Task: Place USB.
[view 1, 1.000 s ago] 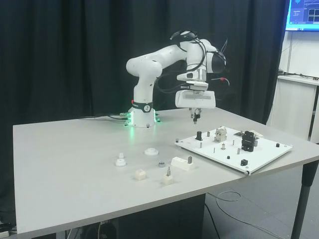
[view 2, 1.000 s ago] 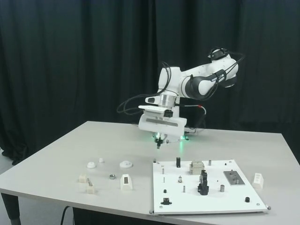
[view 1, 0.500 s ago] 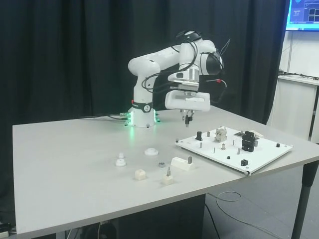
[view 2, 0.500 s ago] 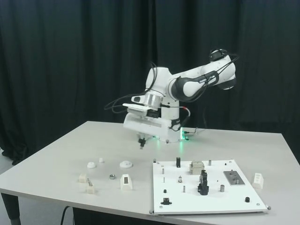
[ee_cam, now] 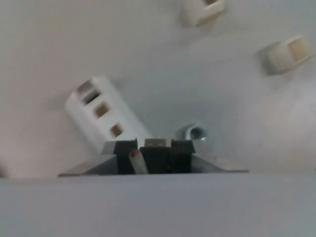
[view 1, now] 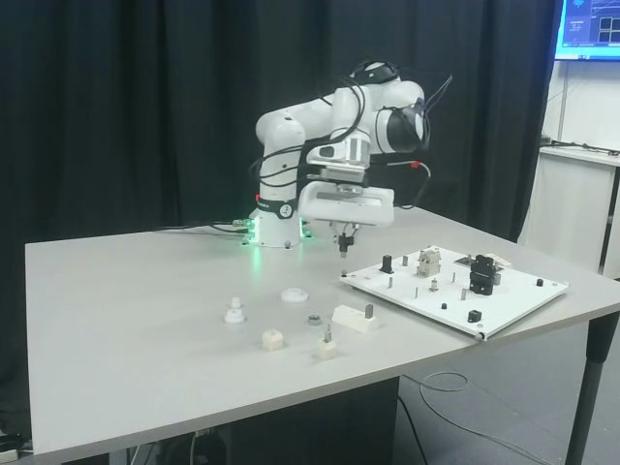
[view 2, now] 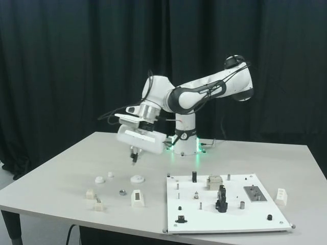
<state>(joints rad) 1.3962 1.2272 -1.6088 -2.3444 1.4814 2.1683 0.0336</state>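
Under the gripper (view 2: 134, 160), bare table (view 2: 66, 168) surrounds scattered white blocks (view 2: 137, 198).

Matt grey table (view 1: 116, 291), glossy white plastic arm (view 1: 320, 116), black cloth curtain (view 1: 145, 97).

A grey table (view 1: 126, 320) stands before a black curtain (view 1: 145, 97). On the table lies a white board (view 1: 513, 305) carrying small black and grey fittings. Beside the board sit loose parts: a white block (view 1: 351, 318) with slots, a small metal nut (view 1: 314, 319) just beside it, a white disc (view 1: 294, 294), a white knob (view 1: 232, 312), and two small white cubes (view 1: 273, 339) nearer the table's front edge. A monitor (view 1: 589, 29) glows in the far corner.
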